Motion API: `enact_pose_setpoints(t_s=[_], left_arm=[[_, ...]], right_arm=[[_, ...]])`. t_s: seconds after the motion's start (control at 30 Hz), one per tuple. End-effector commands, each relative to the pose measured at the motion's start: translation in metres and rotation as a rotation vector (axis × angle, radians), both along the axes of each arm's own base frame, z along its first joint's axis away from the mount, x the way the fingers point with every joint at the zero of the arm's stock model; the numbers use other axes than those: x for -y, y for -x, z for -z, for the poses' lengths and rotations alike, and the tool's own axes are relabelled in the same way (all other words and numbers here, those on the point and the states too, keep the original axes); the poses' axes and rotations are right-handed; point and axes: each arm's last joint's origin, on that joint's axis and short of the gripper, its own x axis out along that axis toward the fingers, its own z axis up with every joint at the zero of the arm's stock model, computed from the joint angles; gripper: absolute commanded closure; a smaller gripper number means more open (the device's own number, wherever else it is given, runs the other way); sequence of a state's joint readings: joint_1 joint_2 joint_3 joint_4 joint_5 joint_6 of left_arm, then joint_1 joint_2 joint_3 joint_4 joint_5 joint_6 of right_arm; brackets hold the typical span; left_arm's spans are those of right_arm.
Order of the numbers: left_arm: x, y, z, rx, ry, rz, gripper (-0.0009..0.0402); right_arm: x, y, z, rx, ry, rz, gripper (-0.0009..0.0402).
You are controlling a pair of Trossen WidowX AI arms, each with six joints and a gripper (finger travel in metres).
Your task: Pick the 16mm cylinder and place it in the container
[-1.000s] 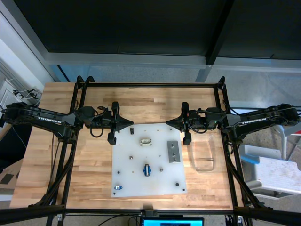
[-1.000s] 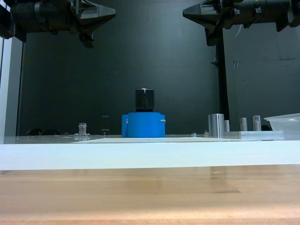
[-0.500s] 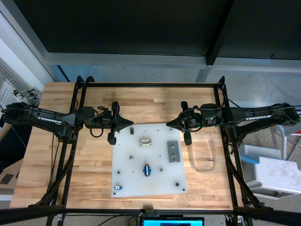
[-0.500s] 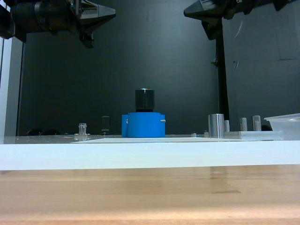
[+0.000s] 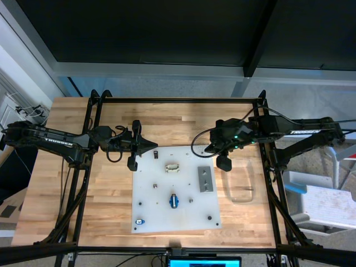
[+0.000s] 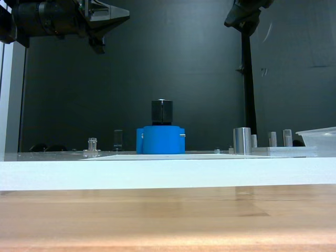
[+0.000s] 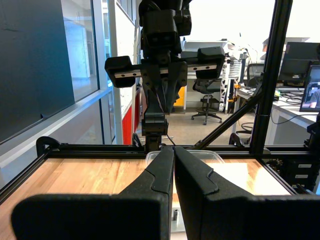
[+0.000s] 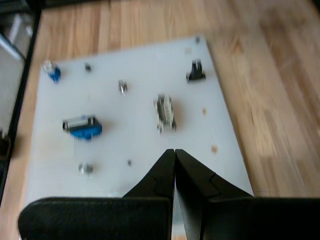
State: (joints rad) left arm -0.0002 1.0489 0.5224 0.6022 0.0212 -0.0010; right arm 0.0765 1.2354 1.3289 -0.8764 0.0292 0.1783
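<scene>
The 16mm cylinder, a tiny short grey metal peg, is seen standing upright on the white rectangular task board, its long axis vertical and its flat end turned upward. It is placed near the blue-and-black part, at that part's 3 o'clock, and at 7 o'clock of the grey rectangular metal block, apart from both.

The right gripper is held above the board's 1 o'clock corner and is tipped down toward the board, with its arm reaching in from 3 o'clock. Its fingers are pressed together and nothing is gripped. The left gripper is held level above the 11 o'clock corner and pointed toward 3 o'clock, its fingers likewise closed on nothing.

The container, a clear rectangular plastic tub with rounded corners, is set on the wooden tabletop at 3 o'clock of the board, its long axis running 12 to 6. Only wood grain is seen through its floor.
</scene>
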Motion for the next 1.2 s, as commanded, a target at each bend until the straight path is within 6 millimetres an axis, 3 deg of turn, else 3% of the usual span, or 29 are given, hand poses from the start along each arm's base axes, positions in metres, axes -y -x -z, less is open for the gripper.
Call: enact_pose_setpoints(t_s=[0.03,0.3,0.6,1.2], left_arm=[[0.0,0.0,0.0,0.0,0.0,0.0,0.0393],[0.0,0.0,0.0,0.0,0.0,0.0,0.0393],[0.0,0.0,0.0,0.0,0.0,0.0,0.0393],[0.0,0.0,0.0,0.0,0.0,0.0,0.0393]], right_arm=[[-0.002,-0.01,-0.003,-0.095,0.004,-0.008,0.0393],[-0.011,-0.037,-0.004,-0.272,0.02,-0.031,0.0393],[-0.031,-0.064,0.013,-0.399,0.026,-0.066,0.0393],[-0.081,-0.086,0.055,-0.533,0.052,-0.191,0.0389]])
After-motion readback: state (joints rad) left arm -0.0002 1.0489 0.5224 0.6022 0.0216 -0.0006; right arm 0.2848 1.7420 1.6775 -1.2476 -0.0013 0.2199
